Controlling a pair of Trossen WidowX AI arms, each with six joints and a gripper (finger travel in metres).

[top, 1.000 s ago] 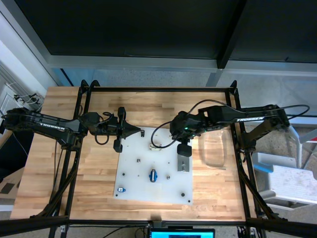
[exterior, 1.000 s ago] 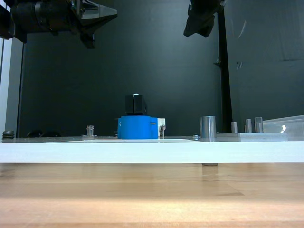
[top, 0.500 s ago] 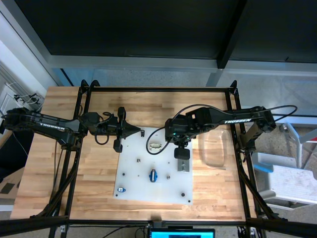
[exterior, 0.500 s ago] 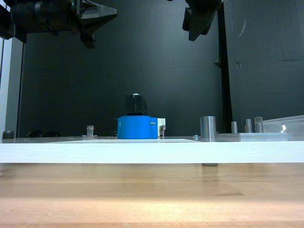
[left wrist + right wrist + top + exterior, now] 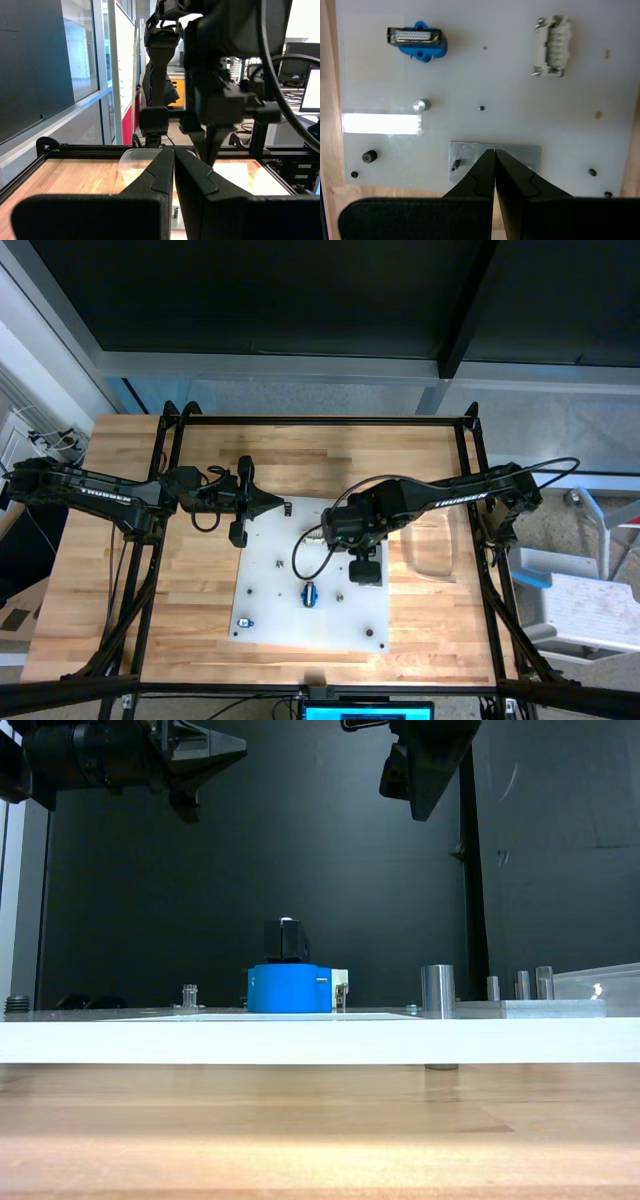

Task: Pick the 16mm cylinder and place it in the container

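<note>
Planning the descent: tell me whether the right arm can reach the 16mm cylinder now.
Probably yes: the right claw, shut, hangs above the grey block, and the 16mm cylinder stands nearby with nothing around it. The left claw, shut, hangs over the board's far-left corner.

High view: the right gripper (image 5: 365, 570), fingers pressed together above the white square board (image 5: 270, 590), hides most of the grey rectangular metal block (image 5: 520, 154), and the tiny grey round 16mm cylinder (image 5: 340, 593) shows only as a speck. Low view: the top edge cuts off both this gripper and the left gripper (image 5: 240, 753), poised over the board's far left corner. Left wrist view: the left gripper's closed fingers mask part of the clear plastic container (image 5: 132, 159).
</note>
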